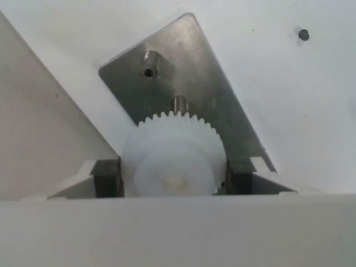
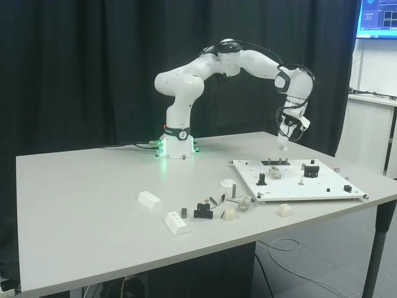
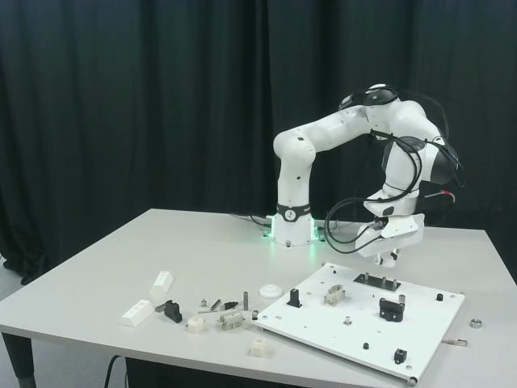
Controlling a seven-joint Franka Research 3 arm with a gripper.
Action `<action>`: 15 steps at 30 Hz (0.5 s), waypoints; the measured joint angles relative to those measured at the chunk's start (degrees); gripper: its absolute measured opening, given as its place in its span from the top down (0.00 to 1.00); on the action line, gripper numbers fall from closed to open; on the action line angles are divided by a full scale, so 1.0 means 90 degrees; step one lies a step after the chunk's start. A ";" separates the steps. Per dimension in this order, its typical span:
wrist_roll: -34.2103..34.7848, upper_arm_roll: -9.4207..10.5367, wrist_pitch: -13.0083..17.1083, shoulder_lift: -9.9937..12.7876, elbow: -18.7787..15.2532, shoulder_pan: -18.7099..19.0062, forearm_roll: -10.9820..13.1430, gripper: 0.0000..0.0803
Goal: Place medium gear.
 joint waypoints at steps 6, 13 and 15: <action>0.0000 -0.0012 0.0007 0.0000 0.0000 -0.0011 -0.0078 0.51; -0.0002 -0.0064 0.0063 0.0003 -0.0012 -0.0091 -0.0431 0.51; -0.0025 -0.0083 0.0108 0.0003 -0.0032 -0.0135 -0.0574 0.51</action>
